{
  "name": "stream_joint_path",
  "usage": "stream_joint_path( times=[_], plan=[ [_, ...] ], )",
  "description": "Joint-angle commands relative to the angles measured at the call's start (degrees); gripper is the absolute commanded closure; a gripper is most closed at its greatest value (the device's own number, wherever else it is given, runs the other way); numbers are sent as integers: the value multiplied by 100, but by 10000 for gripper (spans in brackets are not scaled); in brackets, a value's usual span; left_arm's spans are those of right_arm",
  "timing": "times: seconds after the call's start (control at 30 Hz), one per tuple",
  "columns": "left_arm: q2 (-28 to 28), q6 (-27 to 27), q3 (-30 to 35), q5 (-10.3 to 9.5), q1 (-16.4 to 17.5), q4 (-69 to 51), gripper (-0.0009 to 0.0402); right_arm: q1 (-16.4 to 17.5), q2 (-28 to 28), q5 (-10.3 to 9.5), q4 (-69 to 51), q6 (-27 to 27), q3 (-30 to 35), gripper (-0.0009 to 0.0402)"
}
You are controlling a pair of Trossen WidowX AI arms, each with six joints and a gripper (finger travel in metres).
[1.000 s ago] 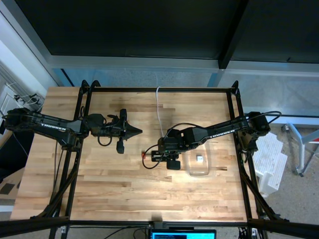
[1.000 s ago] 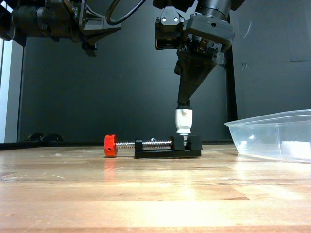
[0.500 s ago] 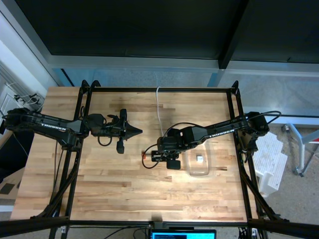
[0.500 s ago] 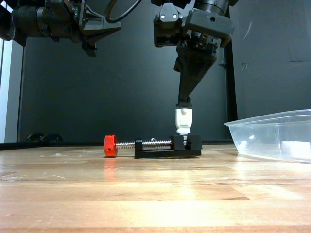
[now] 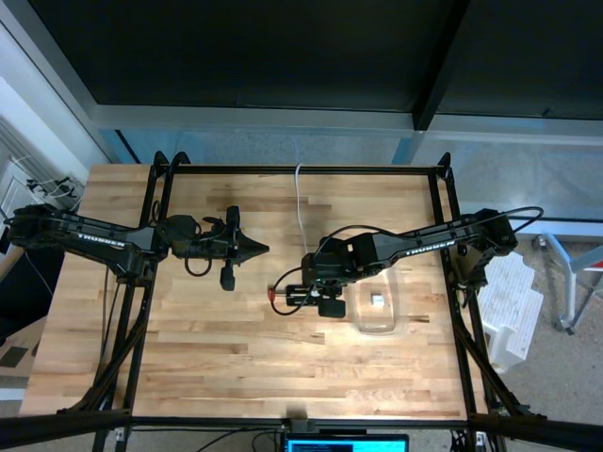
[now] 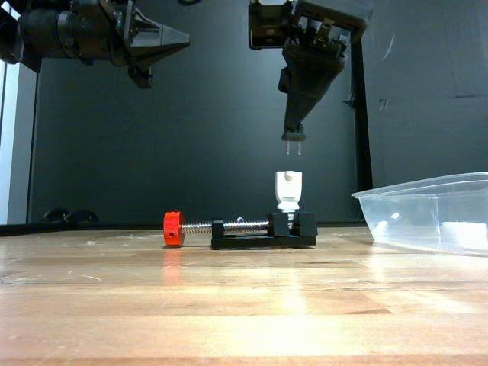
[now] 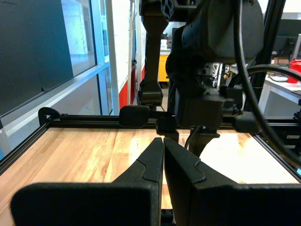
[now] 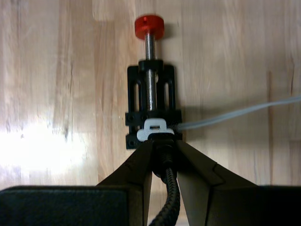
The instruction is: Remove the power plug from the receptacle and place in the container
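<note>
**High view.** The right gripper (image 5: 318, 285) is over the vise (image 5: 298, 296), just beside the container (image 5: 394, 315). The left gripper (image 5: 256, 249) hangs well apart from it, above the worktop (image 5: 188, 358). Lettering along the left arm reads as "TROSSEN". No other writing is legible.

**Low view.** The power plug (image 6: 293, 138) is grasped at the right fingertips, prongs down. It sits directly above the receptacle (image 6: 288, 187) with a clear gap between them. Risk: the pinch area is small, so a fast swing toward the container could twist the plug or drop it short of the wall.

**Left wrist view.** The left fingers (image 7: 150, 165) are clenched together on nothing.

**Right wrist view.** The wire tail (image 8: 168, 202) runs back between the right fingers. Risk: it could snag at release and hold the plug out of the container.
</note>
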Motion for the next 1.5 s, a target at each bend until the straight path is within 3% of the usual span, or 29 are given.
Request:
stream_joint_path(
  times=[0.03, 0.3, 0.9, 1.23, 1.5],
  plan=[
    [0, 0, 0, 2, 0, -4, 393, 20, -125, -2, -188, 4, -37, 393],
    [0, 0, 0, 2, 0, -2, 393, 267, -568, 0, -452, 157, -308, 393],
    [0, 0, 0, 0, 0, -2, 393, 649, -2068, -46, 151, 1523, -2662, 393],
    [0, 0, 0, 0, 2, -2, 393, 651, -2424, -153, 509, 1917, -3407, 387],
    [0, 0, 0, 2, 2, -4, 393, 643, -2511, -153, 1104, 2184, -3862, 345]
  ],
)
